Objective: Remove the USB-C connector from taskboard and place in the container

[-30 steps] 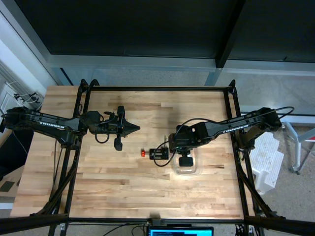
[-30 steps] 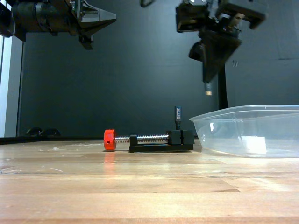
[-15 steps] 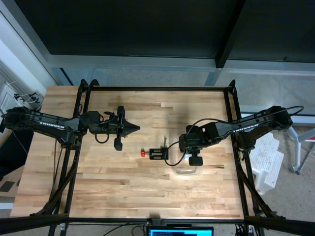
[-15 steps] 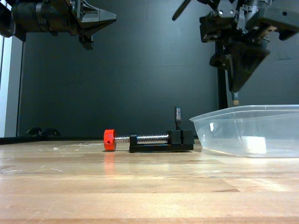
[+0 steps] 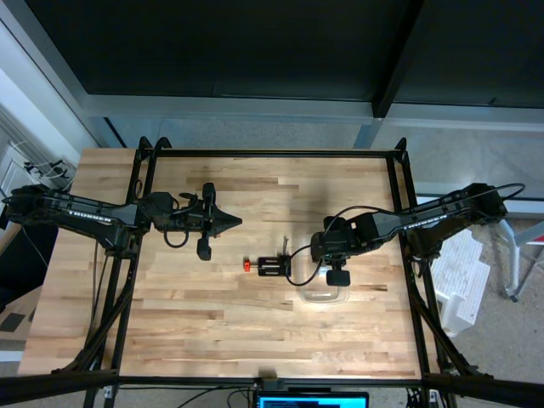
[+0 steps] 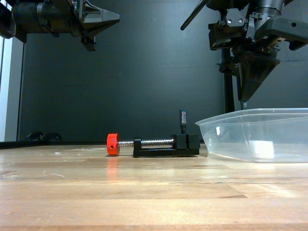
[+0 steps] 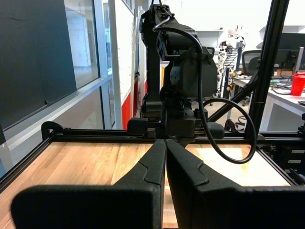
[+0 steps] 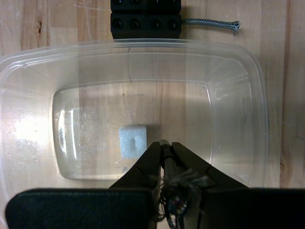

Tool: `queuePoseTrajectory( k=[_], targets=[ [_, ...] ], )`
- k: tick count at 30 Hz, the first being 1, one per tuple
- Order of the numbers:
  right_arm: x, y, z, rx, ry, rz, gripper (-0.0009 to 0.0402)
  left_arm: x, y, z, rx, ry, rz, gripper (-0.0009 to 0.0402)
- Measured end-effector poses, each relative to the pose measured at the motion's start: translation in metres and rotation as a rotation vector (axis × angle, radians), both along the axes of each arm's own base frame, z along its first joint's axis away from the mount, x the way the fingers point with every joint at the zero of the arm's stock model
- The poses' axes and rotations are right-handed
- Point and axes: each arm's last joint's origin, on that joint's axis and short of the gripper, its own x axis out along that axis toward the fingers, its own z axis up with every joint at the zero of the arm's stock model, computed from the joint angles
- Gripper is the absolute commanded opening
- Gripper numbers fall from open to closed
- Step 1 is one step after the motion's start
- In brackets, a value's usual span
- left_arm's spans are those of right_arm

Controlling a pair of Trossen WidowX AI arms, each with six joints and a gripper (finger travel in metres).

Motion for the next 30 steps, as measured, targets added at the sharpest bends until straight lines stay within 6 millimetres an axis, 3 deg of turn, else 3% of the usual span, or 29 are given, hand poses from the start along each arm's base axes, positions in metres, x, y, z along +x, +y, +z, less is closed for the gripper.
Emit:
queuePoseTrajectory(
  k=[7,13,30],
  targets=[
    [0.000,0.001,0.000,0.005,-0.002,-0.011,0.0090,0.000,0.000,0.000,0.000,0.000,0.000,0.0000],
    [0.000,0.001,0.000,0.008,-0.002,-0.016,0.0118,0.000,0.000,0.000,0.000,0.000,0.000,0.0000],
    [0.005,0.005,0.016,0.020,-0.053,-0.011,0.0137,0.000,0.000,0.000,0.000,0.000,0.000,0.0000]
  ],
)
